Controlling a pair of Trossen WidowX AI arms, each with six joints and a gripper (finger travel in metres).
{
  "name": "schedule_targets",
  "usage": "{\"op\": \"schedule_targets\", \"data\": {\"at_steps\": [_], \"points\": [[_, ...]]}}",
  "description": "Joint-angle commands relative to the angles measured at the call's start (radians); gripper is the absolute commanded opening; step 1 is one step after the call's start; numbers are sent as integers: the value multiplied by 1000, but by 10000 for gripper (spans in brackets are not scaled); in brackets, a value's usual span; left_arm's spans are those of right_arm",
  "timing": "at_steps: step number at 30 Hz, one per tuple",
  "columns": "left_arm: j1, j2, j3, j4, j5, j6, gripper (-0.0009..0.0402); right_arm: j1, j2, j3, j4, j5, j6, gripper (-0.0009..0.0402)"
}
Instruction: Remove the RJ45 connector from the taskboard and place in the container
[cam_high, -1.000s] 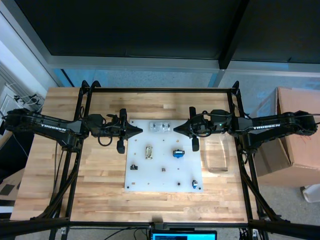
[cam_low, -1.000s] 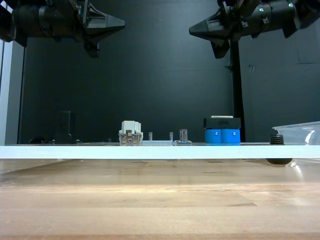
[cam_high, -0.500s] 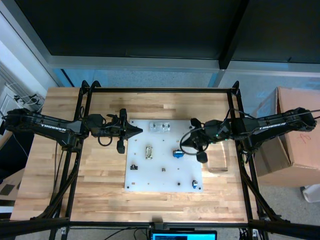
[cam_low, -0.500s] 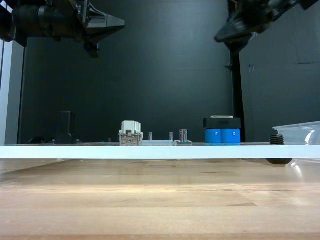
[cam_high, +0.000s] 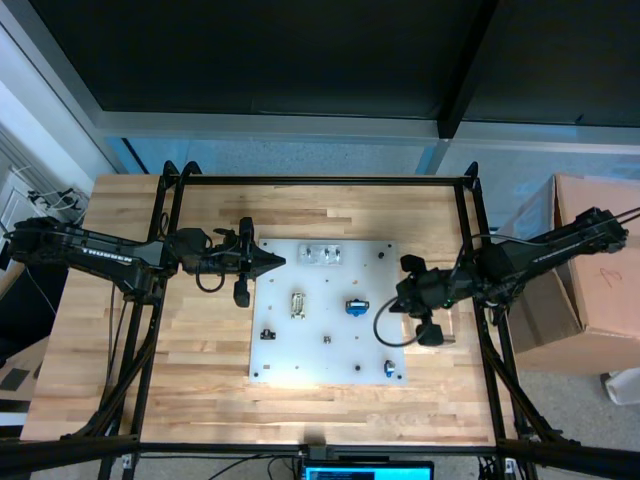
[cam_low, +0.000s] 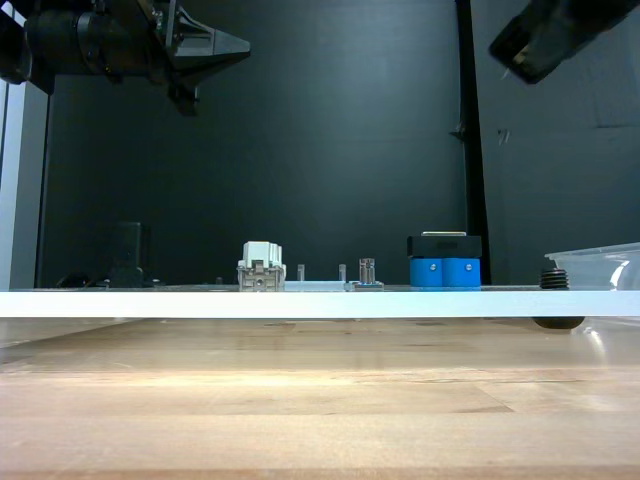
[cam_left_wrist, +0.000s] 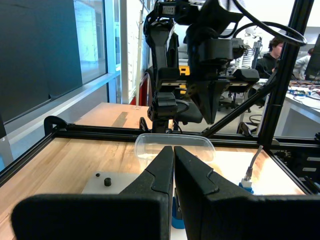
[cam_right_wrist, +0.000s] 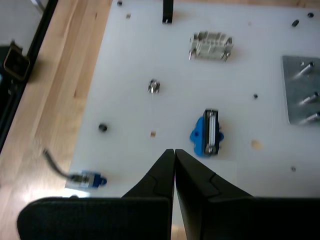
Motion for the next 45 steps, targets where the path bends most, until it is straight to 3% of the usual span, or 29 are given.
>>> {"op": "schedule_targets", "data": {"at_steps": [1, 18, 27, 36, 45], "points": [[0, 0, 0, 0, 0, 0, 0, 48, 1, 18, -86, 3, 53, 0], [0, 0, 0, 0, 0, 0, 0, 247, 75, 25, -233, 28, 400, 0], [0, 0, 0, 0, 0, 0, 0, 302, 140, 31, -204, 27, 478, 0], [0, 0, 0, 0, 0, 0, 0, 322, 243, 130, -206, 29, 475, 1], [0, 0, 0, 0, 0, 0, 0, 322, 301, 158, -206, 72, 499, 58]]}}
